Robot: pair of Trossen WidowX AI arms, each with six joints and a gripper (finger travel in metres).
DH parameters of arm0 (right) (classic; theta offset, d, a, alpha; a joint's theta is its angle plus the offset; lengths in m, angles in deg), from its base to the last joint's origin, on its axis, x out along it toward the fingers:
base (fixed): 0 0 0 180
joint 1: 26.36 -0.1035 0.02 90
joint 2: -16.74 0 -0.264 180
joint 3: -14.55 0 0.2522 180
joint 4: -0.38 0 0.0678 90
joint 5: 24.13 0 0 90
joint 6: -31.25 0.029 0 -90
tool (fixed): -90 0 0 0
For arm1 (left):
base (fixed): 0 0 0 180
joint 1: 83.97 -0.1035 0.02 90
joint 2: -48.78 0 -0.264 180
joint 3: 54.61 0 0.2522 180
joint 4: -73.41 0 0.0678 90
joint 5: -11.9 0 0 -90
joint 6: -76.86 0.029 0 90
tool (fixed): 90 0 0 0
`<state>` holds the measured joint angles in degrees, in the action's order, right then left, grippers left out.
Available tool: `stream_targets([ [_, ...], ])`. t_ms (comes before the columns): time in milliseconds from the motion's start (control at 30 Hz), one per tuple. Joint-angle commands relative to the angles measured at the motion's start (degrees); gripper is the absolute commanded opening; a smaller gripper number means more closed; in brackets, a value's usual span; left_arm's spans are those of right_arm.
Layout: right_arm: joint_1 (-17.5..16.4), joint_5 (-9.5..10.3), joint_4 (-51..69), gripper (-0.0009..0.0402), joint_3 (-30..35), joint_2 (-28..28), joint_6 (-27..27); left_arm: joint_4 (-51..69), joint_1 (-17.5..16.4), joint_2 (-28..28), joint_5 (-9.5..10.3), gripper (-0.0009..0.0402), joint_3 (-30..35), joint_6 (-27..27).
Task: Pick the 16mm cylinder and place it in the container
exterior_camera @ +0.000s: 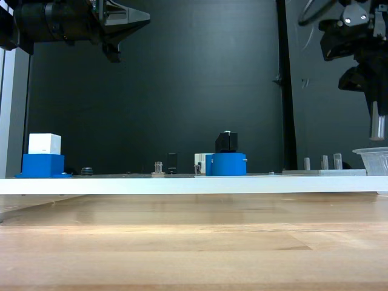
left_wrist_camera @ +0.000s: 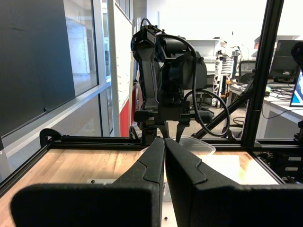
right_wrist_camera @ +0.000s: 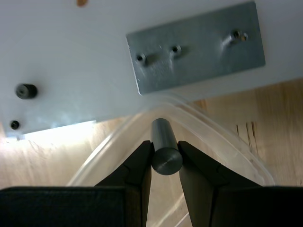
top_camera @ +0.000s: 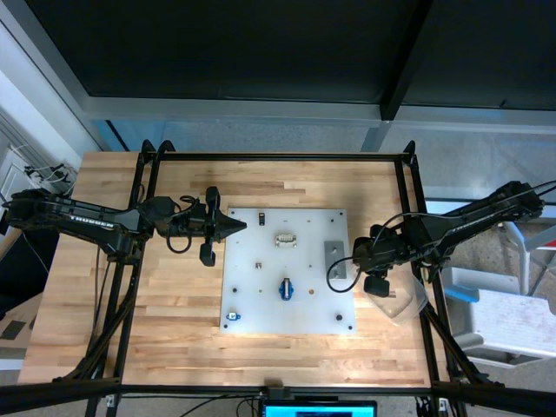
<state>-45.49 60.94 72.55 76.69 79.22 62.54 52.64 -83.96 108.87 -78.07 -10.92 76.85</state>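
The 16mm cylinder [right_wrist_camera: 164,135], a short silver-grey peg, is clamped between the fingers of my right gripper [right_wrist_camera: 165,147]. It hangs upright [exterior_camera: 377,125] just above the container [exterior_camera: 373,159], a clear tub with rounded corners [right_wrist_camera: 227,137] off the right edge of the white board [top_camera: 400,304]. My right gripper [top_camera: 378,282] is over the tub's near-left part. My left gripper [top_camera: 234,224] hovers high at the board's left edge, its fingers pressed together with nothing between them [left_wrist_camera: 164,142].
The white board [top_camera: 261,295] carries a blue upright part [top_camera: 285,288], a grey metal plate [right_wrist_camera: 199,47] with thin pegs beside the tub, a white connector [top_camera: 285,240] and a blue-and-white block [exterior_camera: 43,156]. A black frame rail [top_camera: 417,261] runs near the right arm.
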Motion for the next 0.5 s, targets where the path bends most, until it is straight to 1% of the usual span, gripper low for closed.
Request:
stream_targets([
  [33,-0.1,0.00,0.0,0.0025,-1.8,-1.1,0.8,0.0,0.0,0.0,0.00,0.0000,0.0,0.0],
  [233,-0.4,0.00,0.0,0.0025,-4.7,-3.3,2.9,0.0,0.0,0.0,0.00,0.0000,0.0,0.0],
  [333,-0.5,0.72,-0.1,0.0025,-6.3,-4.1,3.5,0.0,0.0,0.0,0.00,0.0000,0.0,0.0],
  [400,-0.7,1.77,-0.3,0.0025,-7.2,-4.5,4.3,0.0,0.0,0.0,0.00,0.0000,0.0,0.0],
  [433,-0.7,2.99,-0.7,0.0025,-7.7,-4.8,4.3,0.0,0.0,0.0,0.00,0.0000,0.0,0.0],
  [500,-0.8,4.55,-1.3,0.0025,-8.6,-5.3,4.4,0.0,0.0,0.0,0.00,0.0000,0.0,0.0],
])
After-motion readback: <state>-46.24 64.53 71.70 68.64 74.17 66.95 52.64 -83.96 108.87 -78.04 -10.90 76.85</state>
